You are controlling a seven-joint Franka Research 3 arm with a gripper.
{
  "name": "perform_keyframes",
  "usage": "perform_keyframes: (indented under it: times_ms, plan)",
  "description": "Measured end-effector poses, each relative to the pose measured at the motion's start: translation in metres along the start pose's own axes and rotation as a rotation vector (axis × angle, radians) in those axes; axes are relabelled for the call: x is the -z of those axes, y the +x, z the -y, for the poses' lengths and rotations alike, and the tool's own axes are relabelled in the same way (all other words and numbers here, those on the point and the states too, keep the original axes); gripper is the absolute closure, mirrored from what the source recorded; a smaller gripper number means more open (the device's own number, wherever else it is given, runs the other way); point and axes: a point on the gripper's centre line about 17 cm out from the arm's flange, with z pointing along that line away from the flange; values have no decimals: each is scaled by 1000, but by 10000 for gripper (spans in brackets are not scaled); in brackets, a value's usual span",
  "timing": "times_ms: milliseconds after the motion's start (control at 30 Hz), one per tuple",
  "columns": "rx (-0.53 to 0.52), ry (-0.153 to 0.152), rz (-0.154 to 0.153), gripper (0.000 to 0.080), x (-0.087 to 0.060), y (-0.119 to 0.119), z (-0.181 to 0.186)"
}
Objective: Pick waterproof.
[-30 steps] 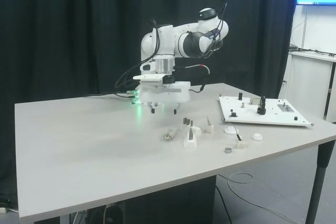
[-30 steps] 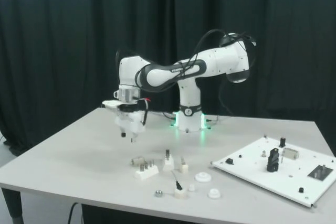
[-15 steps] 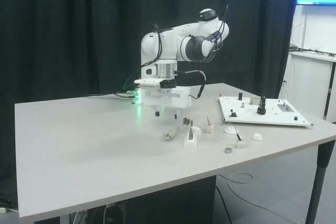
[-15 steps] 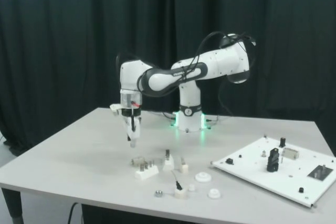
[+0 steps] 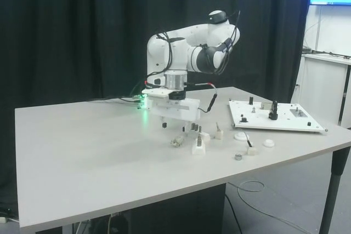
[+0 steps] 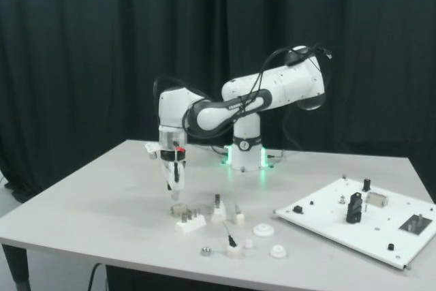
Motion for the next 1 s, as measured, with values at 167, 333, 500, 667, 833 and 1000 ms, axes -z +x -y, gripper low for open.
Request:
perform_keyframes:
  times_ms: [167, 333, 500, 667, 833, 1000]
  plan:
    - [2, -2, 4, 3, -10, -4, 1]
    - [6, -13, 10, 3, -19, -8, -1]
    - [8, -21, 16, 3, -27, -12, -3]
    - [11, -25, 19, 3, -34, -15, -4]
    - [11, -25, 21, 3, -40, -17, -3]
    - [8, -19, 17, 3, -45, -18, -2]
